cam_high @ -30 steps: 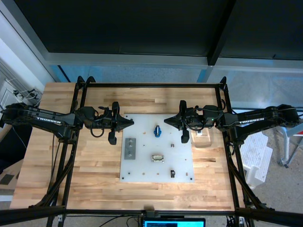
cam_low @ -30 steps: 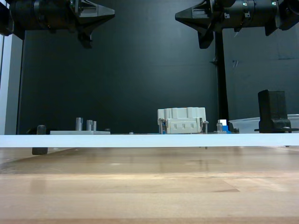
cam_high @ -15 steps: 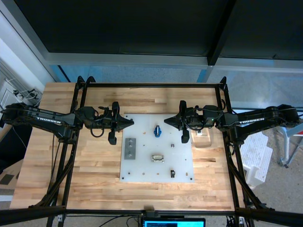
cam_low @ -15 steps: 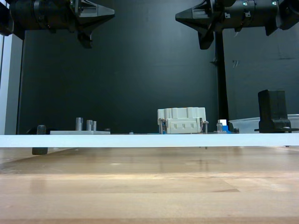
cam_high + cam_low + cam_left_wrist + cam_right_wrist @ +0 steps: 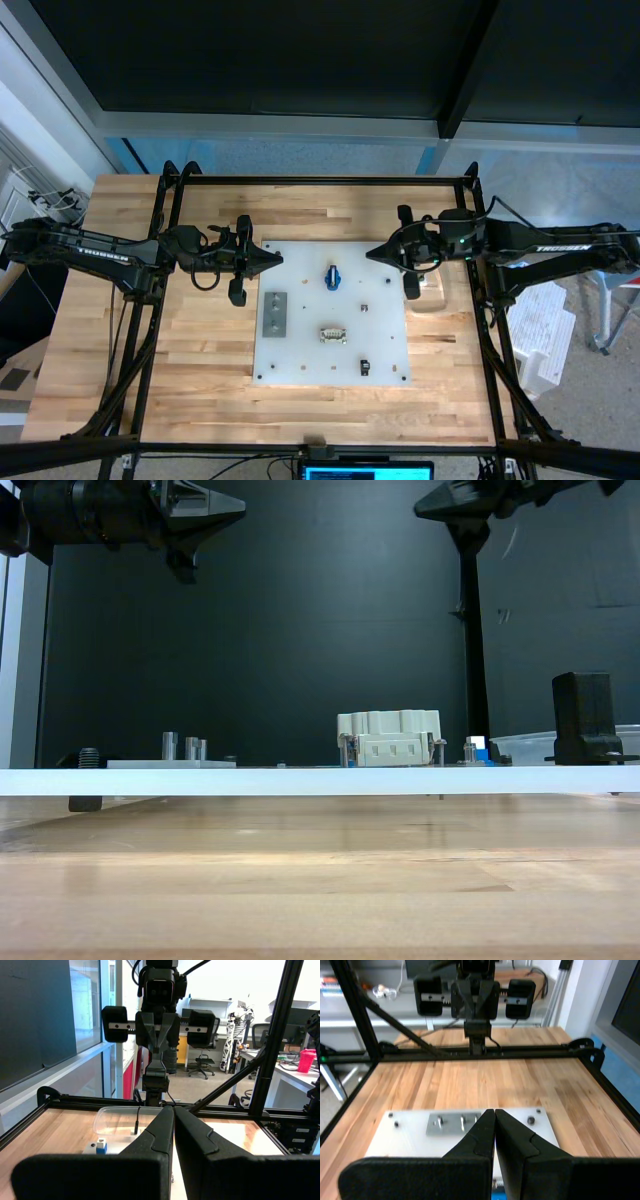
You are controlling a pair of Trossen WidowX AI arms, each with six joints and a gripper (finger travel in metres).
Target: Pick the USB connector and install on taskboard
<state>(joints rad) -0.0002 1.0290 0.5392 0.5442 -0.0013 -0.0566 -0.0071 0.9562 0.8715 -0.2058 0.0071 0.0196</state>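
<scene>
The taskboard (image 5: 300,352) lies mid-table, a white plate carrying a grey block (image 5: 274,315), a blue knob (image 5: 332,277), a metal multi-pin socket (image 5: 334,335) and a small black socket (image 5: 366,367). My left gripper (image 5: 277,259) hovers shut and empty over the board's far left corner, high above it in the low view (image 5: 243,502). My right gripper (image 5: 369,255) hangs shut and empty above the board's far right part. Both wrist views show the fingers pressed together (image 5: 174,1109) (image 5: 494,1111). A thin dark piece (image 5: 137,1121) stands in a clear tray; I cannot tell whether it is the USB connector.
The clear plastic tray (image 5: 432,296) sits on the wood just right of the board, partly under the right arm. A black frame rail (image 5: 320,181) runs along the far edge. Bare wood (image 5: 200,380) lies left of and in front of the board.
The right arm has pulled back to the right and risen, its gripper tip now nearer the board's right edge. The left arm has not moved.
</scene>
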